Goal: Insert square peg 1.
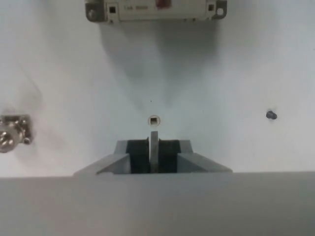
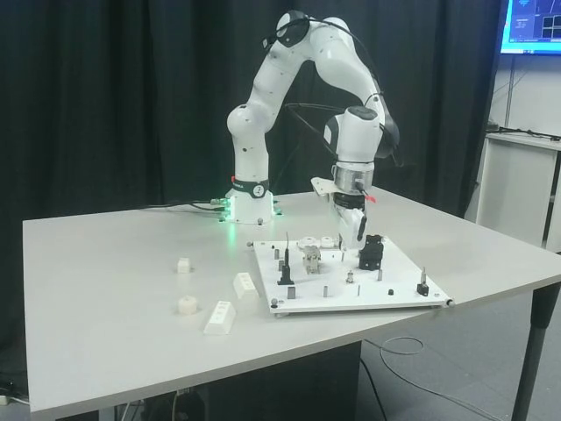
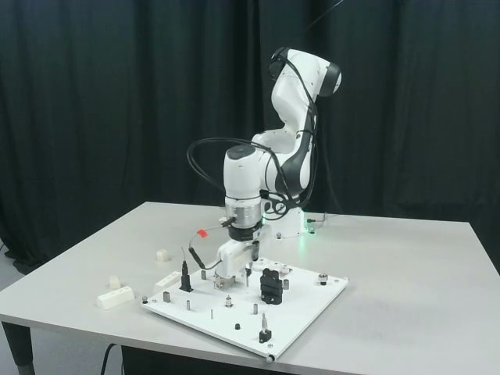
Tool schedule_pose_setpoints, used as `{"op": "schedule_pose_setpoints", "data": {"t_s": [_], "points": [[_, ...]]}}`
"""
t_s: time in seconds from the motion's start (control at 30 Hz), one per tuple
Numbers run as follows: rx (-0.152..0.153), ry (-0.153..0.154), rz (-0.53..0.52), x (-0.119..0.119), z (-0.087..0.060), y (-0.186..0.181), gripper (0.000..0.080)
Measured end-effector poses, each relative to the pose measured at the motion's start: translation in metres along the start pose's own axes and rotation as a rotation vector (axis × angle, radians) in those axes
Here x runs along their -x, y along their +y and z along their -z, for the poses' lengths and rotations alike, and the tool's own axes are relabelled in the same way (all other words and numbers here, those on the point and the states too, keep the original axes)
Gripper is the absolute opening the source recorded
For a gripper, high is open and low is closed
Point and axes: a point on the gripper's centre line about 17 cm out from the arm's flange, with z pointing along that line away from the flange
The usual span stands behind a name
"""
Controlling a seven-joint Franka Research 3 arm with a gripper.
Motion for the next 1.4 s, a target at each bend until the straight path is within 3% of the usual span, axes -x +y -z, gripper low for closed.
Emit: {"op": "schedule_pose_setpoints", "data": {"t_s": [1.4], "points": [[-0.047, -0.010, 0.000, -0.001, -0.016, 0.004, 0.0035]]}}
